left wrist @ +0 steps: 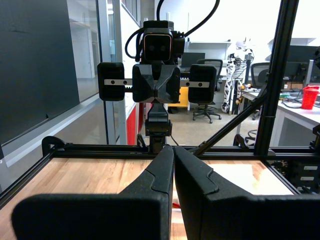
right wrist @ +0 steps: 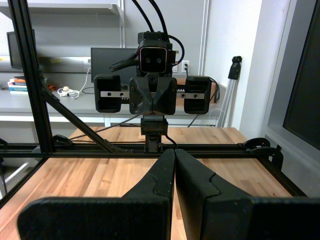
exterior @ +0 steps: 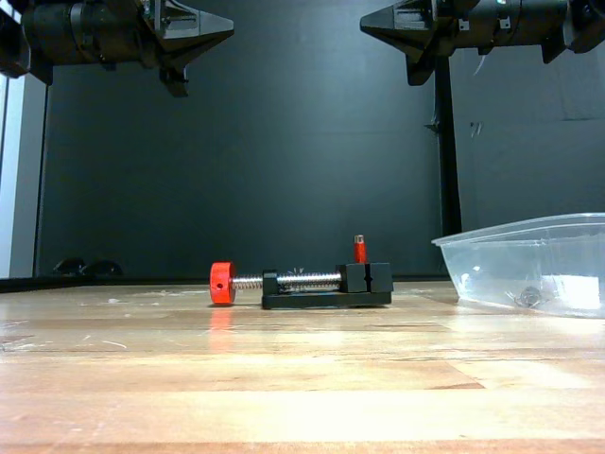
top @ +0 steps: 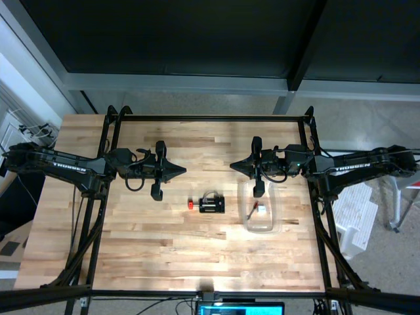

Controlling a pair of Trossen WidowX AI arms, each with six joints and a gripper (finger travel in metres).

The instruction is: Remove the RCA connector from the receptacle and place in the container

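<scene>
Left gripper (top: 183, 170) and right gripper (top: 231, 165) hang high, fingers pressed together; I'd pinch the RCA connector (exterior: 359, 248), apparently upright in the receptacle (exterior: 326, 285), by its light, stiff red body.

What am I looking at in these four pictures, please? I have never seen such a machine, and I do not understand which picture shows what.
These are two robot arms at a wooden table. One picture looks down from above, one looks level along the tabletop, and two come from cameras on the arms, each facing the other arm. The left gripper and the right gripper hang high over the table, both shut and holding nothing. On the table sits the receptacle, a black block with a red knob; the red RCA connector stands up from it. Beside it, toward the right arm, is the container, a clear tub with some small pieces inside.
</scene>
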